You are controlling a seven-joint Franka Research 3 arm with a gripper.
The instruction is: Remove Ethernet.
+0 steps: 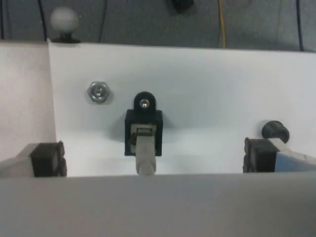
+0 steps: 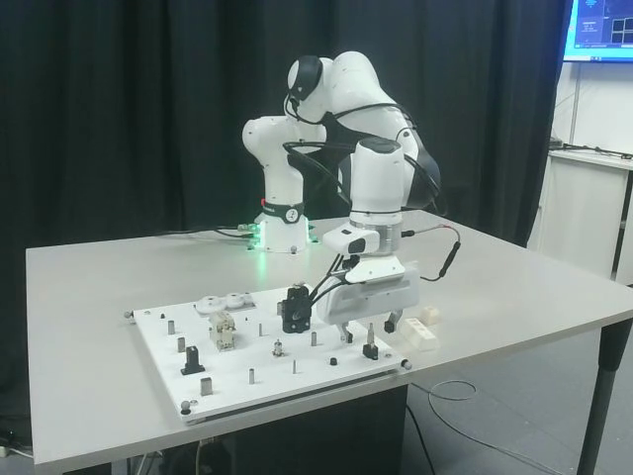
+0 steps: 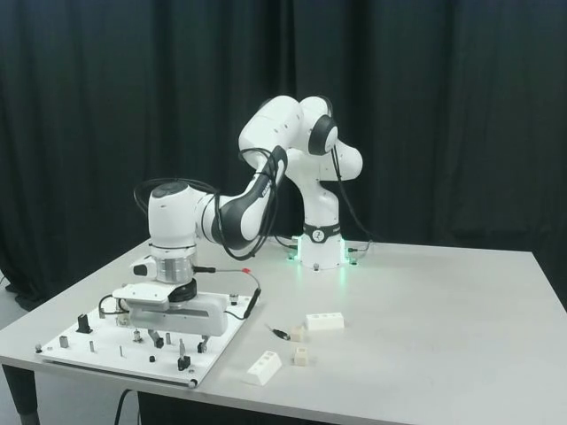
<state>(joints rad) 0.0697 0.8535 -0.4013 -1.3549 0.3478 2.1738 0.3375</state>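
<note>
Wrist view first: looking down on a white board (image 1: 207, 108) with a black Ethernet socket (image 1: 143, 129) bolted near the middle, one screw at its top tab. Sitting in that socket, a grey-white Ethernet plug (image 1: 146, 152), still seated, tail end pointing out toward the camera. Fingers spread wide, one black fingertip (image 1: 48, 159) on one side and the other (image 1: 258, 155) opposite, both well apart from the plug, gripper (image 1: 153, 158) centred roughly over it, pinching nothing. One hex nut (image 1: 98, 92) just beside the socket, one black peg (image 1: 274, 130) near the far fingertip, one white ball marker (image 1: 64, 19) at the board's corner. No readable writing here.

First room view: white arm (image 2: 356, 109) bent low over the board (image 2: 237, 381) on the grey bench (image 2: 99, 287), gripper (image 2: 368, 327) hovering just above the board's near-right part. Black socket block (image 2: 296, 310) right beside the hand. Several small fixtures and pegs scattered over the board, too small to count surely. White blocks (image 2: 420, 329) on the bench just off the board's edge.

Second room view: gripper (image 3: 177, 332) low over the board (image 3: 97, 354). Three white blocks (image 3: 324, 320) lying on the bench (image 3: 425, 336) apart from the board, plus one small black-tipped piece (image 3: 280, 334) near them
</note>
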